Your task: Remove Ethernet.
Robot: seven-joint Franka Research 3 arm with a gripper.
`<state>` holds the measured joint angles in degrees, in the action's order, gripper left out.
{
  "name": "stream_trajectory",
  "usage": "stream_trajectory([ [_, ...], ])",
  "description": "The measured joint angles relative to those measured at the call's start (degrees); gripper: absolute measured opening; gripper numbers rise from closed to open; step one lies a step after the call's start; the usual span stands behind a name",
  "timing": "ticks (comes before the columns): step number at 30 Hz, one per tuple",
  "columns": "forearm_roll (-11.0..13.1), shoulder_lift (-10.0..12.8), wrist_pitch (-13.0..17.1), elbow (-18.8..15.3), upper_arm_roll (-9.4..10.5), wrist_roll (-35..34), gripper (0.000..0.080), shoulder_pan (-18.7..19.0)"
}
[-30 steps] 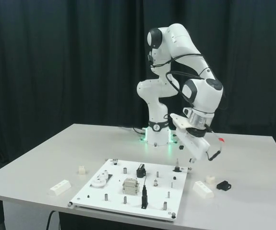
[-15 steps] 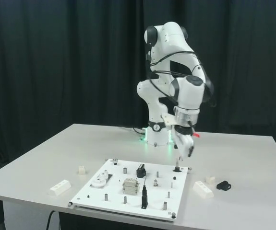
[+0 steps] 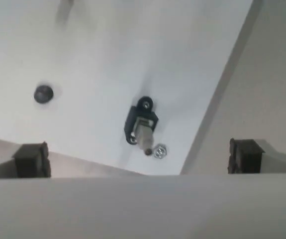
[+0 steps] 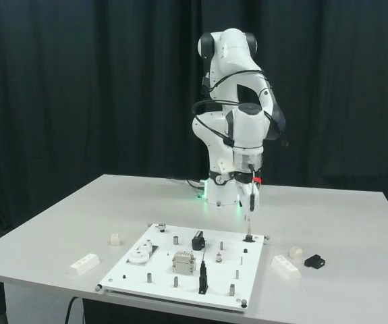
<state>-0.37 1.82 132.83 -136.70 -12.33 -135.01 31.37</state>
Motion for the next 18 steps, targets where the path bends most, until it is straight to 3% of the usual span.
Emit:
stream_trajectory([
  [5, 0.23, -3.28, 3.97, -4.01, 0.52, 0.08, 0.08, 0.01],
  [8, 1.53, -4.65, 5.89, -5.69, 0.71, -0.03, 0.08, 0.01],
  [18, 6.48, -4.89, 7.38, -6.63, 0.64, -1.56, 0.08, -0.73],
])
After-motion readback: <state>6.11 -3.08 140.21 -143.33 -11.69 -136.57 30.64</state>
